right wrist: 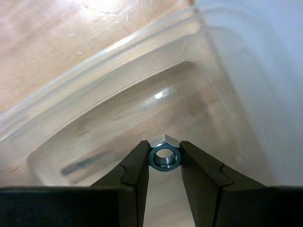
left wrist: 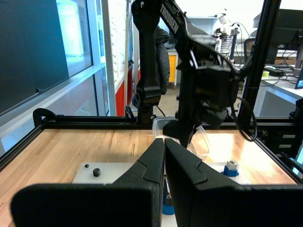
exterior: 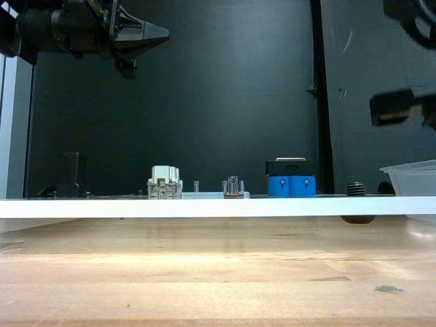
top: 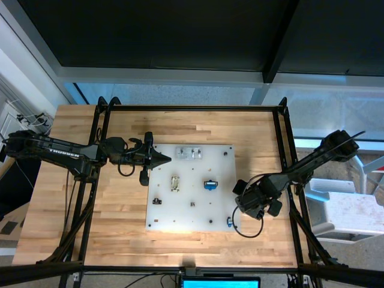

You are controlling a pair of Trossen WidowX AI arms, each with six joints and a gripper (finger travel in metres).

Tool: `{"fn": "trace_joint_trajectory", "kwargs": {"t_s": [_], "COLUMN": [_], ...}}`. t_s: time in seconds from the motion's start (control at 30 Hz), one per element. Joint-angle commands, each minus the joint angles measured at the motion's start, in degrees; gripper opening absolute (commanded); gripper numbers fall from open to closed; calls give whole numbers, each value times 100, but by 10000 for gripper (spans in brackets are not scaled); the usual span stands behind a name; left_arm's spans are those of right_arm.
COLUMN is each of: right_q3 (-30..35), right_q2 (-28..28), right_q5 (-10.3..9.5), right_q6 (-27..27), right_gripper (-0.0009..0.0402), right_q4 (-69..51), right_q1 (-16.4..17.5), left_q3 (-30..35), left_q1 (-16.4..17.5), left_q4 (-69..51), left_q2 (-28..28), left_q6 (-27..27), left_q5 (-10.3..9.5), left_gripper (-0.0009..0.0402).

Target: Pick the M12 fastener and fasten on the M12 threads

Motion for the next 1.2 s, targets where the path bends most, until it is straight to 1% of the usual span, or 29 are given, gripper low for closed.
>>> {"fn": "trace_joint_trajectory", "kwargs": {"t_s": [0.03, 0.1, 0.2, 0.27, 0.43, 0.63, 0.8, 0.93, 1.07, 1.2], "right_q3": [341, 542, 852, 1049, 1626, 2505, 3108, 3569, 4050, 4505], "right_q2": [-22, -22, 13, 55, 420, 1117, 1676, 2087, 2470, 2802], "right_q5": [2, 4, 9, 46, 55, 61, 66, 61, 61, 61], "right_q6": [-55, -118, -409, -656, -1137, -1174, -1244, -1248, -1434, -1456], "right_gripper": [29, 29, 29, 29, 29, 29, 29, 29, 29, 29], "right_q4": [-372, -540, -734, -881, -1220, -1416, -1499, -1543, -1670, -1749], "right_q1": [0, -2, -2, -15, -61, -129, -138, -138, -138, -138], "left_q3": [0, 0, 0, 0, 0, 0, 0, 0, 0, 0], "left_q1": [2, 0, 0, 2, 0, 0, 0, 2, 2, 0], "left_q4": [0, -2, 0, -2, 0, 0, 0, 0, -2, 0], "left_q2": [2, 2, 2, 2, 2, 2, 2, 2, 2, 2], "left_q6": [0, 0, 0, 0, 0, 0, 0, 0, 0, 0], "left_q5": [2, 2, 2, 2, 2, 2, 2, 2, 2, 2], "left_gripper": [0, 0, 0, 0, 0, 0, 0, 0, 0, 0]}}
